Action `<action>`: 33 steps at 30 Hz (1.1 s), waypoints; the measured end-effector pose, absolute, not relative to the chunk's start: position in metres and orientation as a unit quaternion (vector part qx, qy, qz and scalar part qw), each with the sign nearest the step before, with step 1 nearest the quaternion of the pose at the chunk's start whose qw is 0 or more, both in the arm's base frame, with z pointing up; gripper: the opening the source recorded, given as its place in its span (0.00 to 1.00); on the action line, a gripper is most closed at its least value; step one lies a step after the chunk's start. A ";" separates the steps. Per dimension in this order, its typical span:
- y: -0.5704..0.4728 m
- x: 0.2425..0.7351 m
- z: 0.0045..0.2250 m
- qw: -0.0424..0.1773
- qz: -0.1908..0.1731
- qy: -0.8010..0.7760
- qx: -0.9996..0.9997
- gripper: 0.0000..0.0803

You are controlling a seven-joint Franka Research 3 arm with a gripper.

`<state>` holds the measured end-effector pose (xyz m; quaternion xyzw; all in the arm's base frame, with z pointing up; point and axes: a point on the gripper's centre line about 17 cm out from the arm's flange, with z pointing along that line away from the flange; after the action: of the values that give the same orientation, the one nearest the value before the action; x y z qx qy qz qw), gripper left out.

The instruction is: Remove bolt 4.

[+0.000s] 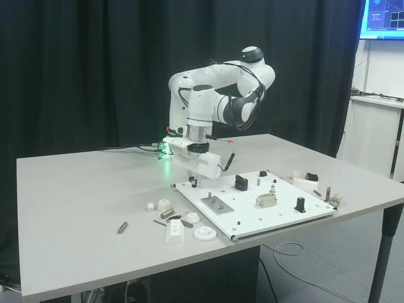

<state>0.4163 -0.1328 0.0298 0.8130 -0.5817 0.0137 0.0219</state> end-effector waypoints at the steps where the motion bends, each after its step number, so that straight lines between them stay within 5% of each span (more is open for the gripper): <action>1: -0.133 0.416 0.030 0.022 0.013 -0.577 0.816 0.29; 33: -0.132 0.416 0.030 0.027 0.004 -0.345 0.938 0.28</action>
<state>0.4161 -0.1322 0.0300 0.9381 -0.3453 0.0038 0.0272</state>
